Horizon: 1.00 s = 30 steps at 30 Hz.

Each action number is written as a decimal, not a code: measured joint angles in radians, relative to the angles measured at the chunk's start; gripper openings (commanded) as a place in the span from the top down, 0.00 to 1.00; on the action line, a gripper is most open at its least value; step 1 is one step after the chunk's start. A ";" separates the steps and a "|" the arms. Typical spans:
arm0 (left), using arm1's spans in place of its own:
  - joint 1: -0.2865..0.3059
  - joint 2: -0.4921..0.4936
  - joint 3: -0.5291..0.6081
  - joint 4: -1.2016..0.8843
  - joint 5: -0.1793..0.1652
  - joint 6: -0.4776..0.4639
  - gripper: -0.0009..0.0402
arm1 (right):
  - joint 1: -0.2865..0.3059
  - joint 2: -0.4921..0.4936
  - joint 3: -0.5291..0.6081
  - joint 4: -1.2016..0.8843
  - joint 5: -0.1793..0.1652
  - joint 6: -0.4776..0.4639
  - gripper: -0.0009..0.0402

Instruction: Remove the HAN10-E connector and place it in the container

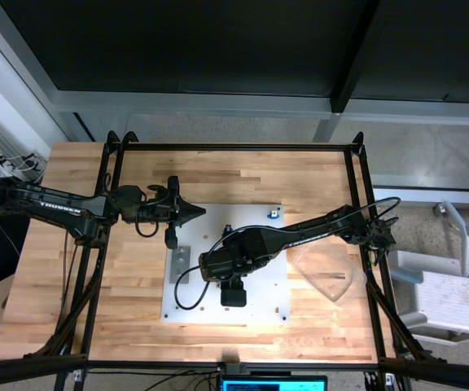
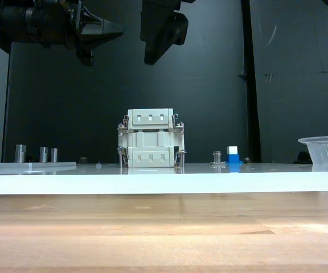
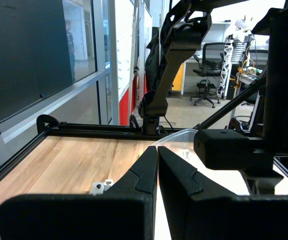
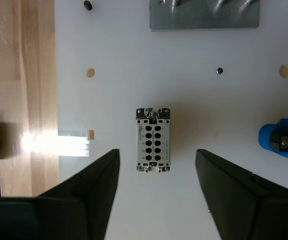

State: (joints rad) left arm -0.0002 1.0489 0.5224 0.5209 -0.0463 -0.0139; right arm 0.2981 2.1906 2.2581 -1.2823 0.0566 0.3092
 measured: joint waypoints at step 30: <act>0.000 0.000 0.000 0.000 0.000 0.000 0.98 | 0.002 0.129 -0.011 0.029 0.003 0.014 0.25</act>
State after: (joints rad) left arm -0.0002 1.0489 0.5224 0.5213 -0.0463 -0.0139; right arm 0.3000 2.3199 2.2475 -1.2533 0.0597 0.3237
